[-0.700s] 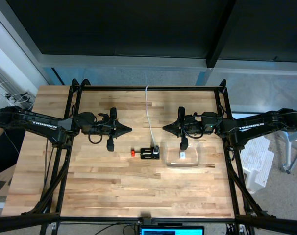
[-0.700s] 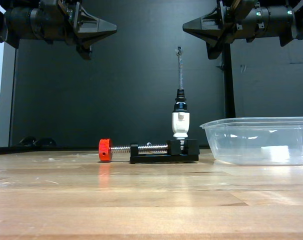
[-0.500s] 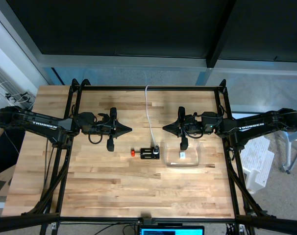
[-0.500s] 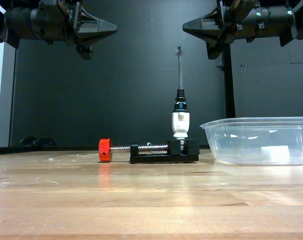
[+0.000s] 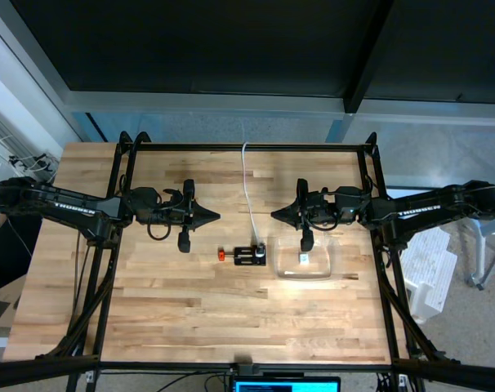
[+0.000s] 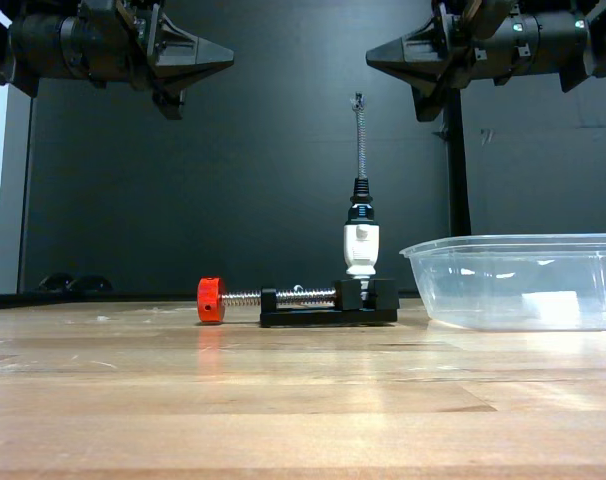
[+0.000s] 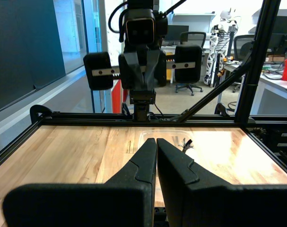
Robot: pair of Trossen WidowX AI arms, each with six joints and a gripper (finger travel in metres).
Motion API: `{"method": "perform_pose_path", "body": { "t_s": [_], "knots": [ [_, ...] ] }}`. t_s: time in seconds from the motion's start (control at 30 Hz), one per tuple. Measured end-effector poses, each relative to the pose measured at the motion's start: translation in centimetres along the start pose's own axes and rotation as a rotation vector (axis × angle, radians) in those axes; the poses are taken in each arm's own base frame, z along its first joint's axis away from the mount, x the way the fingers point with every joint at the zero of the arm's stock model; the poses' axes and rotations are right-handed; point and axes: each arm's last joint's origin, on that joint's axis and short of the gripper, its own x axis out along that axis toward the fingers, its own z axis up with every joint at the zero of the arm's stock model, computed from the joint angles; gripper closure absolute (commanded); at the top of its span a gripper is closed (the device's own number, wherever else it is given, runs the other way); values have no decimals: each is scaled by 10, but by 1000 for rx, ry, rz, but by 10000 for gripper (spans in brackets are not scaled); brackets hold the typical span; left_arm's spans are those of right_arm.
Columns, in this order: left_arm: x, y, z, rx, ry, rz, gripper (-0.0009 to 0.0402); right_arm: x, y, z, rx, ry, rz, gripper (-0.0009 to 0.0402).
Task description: Remove the power plug from the receptacle and place in the container
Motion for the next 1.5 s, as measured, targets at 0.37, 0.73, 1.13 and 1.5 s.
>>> {"method": "perform_pose_path", "body": {
  "t_s": [0.37,0.73,1.13,1.5],
  "knots": [
    [0,0,0,0,0,0,393,11,10,18,-21,465,-13,393],
    [0,0,0,0,1,0,393,35,27,24,-55,799,2,390],
    [0,0,0,0,0,0,393,62,34,26,-86,986,-72,226],
    [0,0,0,0,1,0,393,90,43,16,-66,1063,-90,155]
  ]
}}
